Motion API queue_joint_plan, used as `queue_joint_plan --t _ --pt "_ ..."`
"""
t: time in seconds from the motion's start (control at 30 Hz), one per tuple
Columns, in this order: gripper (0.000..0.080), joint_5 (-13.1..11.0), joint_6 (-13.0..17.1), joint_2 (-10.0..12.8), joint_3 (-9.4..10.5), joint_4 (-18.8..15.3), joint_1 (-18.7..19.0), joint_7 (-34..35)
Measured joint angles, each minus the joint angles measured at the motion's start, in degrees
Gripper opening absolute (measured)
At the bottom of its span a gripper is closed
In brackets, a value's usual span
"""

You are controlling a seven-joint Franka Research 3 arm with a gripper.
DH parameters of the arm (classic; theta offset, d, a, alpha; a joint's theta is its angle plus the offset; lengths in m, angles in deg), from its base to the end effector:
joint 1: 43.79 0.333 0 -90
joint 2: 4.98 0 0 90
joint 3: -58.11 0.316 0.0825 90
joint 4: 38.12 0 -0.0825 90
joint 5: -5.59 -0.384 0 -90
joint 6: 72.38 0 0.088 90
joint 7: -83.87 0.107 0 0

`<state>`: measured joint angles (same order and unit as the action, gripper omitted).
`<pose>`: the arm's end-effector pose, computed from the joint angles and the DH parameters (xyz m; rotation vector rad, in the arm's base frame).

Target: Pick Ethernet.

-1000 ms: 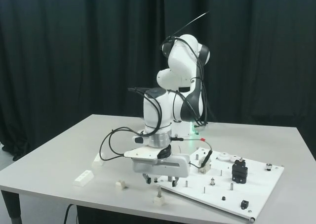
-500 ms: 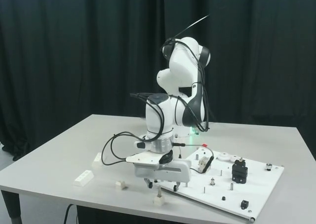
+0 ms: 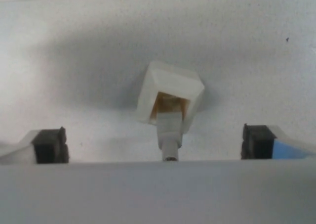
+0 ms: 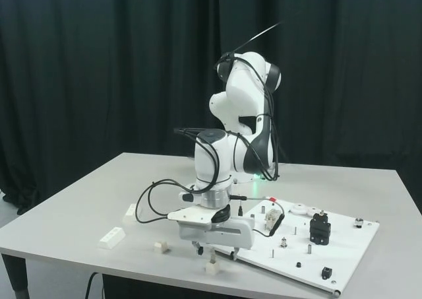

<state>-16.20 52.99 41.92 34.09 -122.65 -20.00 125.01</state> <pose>0.7112 0.0631 0.2162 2.8660 -1.2684 -0.0369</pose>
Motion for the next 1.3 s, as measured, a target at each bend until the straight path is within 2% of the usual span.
queue_joint_plan --t 0.07,0.1,0.27,0.3,0.57,0.6,0.8,0.83,1.07,1.3 --pt "0.0800 0.0 0.1 0.1 0.00 0.0 0.0 0.0" --pt "0.0701 0.0 0.1 0.1 0.00 0.0 0.0 0.0" --pt "0.0701 0.2 0.3 0.2 0.01 0.0 -0.1 0.0" --pt "0.0518 0.2 0.4 0.2 0.01 0.0 -0.1 0.0" --pt "0.0518 0.3 0.9 0.2 0.10 0.0 -0.1 0.0" --pt "0.0198 0.3 0.9 0.2 0.11 0.0 -0.1 0.0" --pt "0.0198 0.3 1.1 0.2 0.11 0.0 -0.1 0.0" --pt "0.0100 0.4 1.1 0.2 0.11 0.0 -0.1 0.0" --pt "0.0100 1.2 0.8 0.1 0.11 0.0 -0.4 0.0" --pt "0.0100 2.3 -1.2 -0.6 0.11 0.0 -0.7 0.0"
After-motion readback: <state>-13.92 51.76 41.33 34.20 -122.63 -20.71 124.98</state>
